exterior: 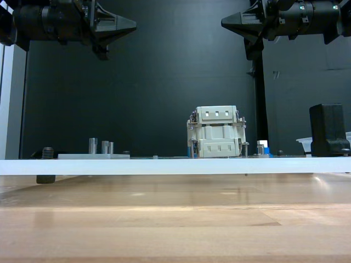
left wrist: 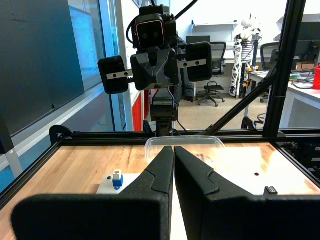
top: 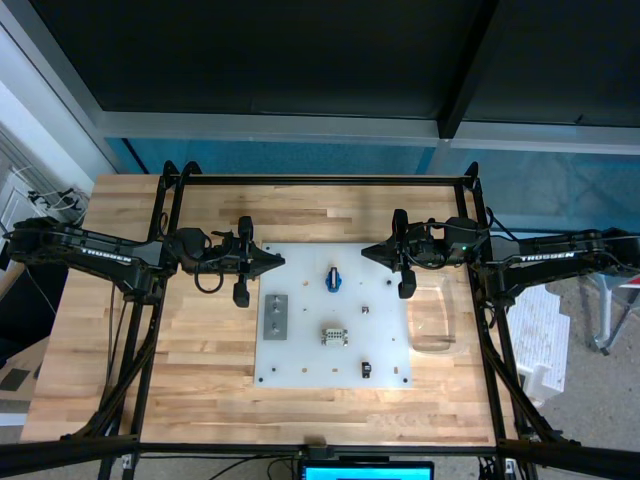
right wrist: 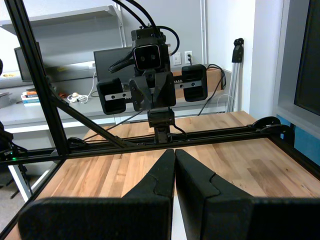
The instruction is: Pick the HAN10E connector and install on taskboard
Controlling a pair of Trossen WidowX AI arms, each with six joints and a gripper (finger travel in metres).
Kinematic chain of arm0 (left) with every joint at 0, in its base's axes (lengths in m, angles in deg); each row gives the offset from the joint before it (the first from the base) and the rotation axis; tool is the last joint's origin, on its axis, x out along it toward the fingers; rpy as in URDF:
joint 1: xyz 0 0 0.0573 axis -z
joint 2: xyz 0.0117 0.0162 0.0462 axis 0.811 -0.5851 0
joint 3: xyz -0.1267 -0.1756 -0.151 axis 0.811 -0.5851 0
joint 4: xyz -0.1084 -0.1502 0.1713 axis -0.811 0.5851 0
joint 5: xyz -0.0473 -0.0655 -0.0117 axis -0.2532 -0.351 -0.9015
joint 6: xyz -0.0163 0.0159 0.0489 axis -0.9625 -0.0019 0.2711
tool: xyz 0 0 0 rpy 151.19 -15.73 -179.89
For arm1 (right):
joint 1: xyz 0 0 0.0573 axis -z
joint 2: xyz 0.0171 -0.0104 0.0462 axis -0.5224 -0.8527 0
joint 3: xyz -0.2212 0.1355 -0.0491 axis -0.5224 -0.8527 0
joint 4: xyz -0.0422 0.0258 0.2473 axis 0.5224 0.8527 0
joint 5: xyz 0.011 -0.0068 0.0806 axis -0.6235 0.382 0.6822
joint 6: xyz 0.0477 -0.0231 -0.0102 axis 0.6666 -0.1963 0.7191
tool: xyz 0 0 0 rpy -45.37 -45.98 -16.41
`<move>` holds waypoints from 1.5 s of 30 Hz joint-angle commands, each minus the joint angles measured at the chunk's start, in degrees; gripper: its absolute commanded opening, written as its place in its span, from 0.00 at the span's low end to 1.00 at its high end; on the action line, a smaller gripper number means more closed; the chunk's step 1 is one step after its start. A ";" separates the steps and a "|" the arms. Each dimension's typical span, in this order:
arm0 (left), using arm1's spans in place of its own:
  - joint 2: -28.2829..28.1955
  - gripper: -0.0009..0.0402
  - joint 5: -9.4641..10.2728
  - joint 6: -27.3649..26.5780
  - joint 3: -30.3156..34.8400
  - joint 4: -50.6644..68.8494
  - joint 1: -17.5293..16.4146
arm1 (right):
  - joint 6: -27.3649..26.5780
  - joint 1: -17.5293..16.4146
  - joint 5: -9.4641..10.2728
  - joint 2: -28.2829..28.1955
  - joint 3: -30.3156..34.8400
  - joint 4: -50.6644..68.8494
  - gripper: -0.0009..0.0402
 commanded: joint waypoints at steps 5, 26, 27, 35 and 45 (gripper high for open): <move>-0.02 0.02 0.00 0.02 0.02 0.00 0.00 | -0.42 -0.07 -0.04 -0.04 -0.13 -0.26 0.02; -0.02 0.02 0.00 0.02 0.02 0.00 0.00 | -1.95 -0.26 1.01 -1.14 -2.03 -4.59 0.02; -0.02 0.02 0.00 0.02 0.02 0.00 0.00 | -1.86 -0.26 1.01 -1.62 -2.03 -4.61 0.02; -0.02 0.02 0.00 0.02 0.02 0.00 -0.02 | -1.44 -0.28 0.31 -3.80 -2.03 -6.43 0.02; 0.00 0.02 0.00 0.02 0.02 0.00 -0.02 | -0.90 -0.44 -0.55 -3.67 -2.03 -6.60 0.02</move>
